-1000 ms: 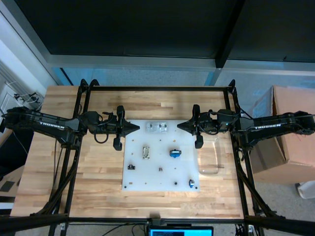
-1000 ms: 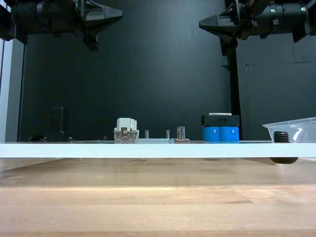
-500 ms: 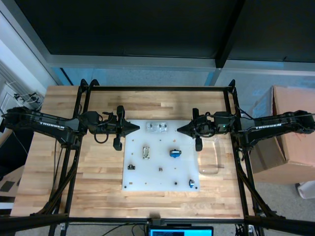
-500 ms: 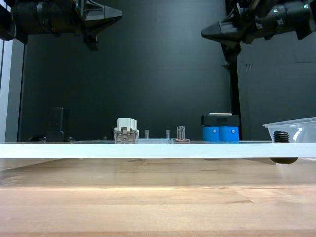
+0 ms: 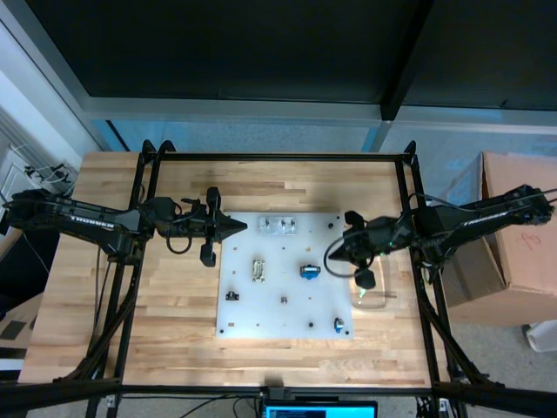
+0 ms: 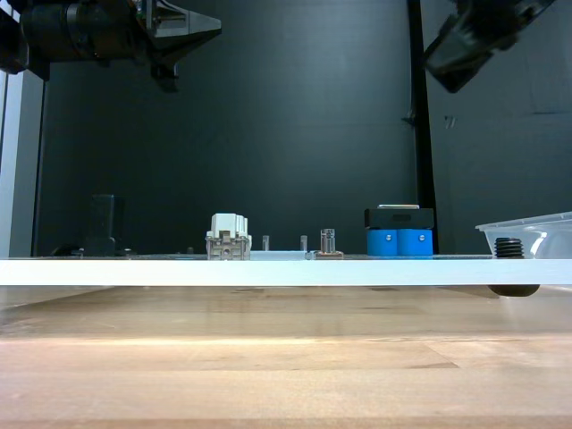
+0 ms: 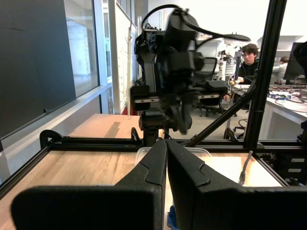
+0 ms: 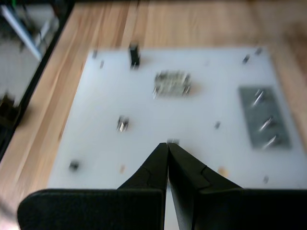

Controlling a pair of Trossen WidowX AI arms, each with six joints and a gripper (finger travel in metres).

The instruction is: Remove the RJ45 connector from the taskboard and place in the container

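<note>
Tabletop (image 5: 174,348) of pale wood comes first, carrying the flat white plastic taskboard (image 5: 261,326). The RJ45 connector, which I judge to be the black-capped part on the blue block (image 5: 309,271), sits in its seat, untouched. The right gripper (image 5: 329,254), fingers together on nothing, has swung nearer and tipped downward; it now hangs just at 2 o'clock from that block, so the approach seems begun. The clear plastic container (image 5: 374,303) waits at the board's 3 o'clock. Farther, the left gripper (image 5: 242,226), fingers also together, has stayed at 10 o'clock.
</note>
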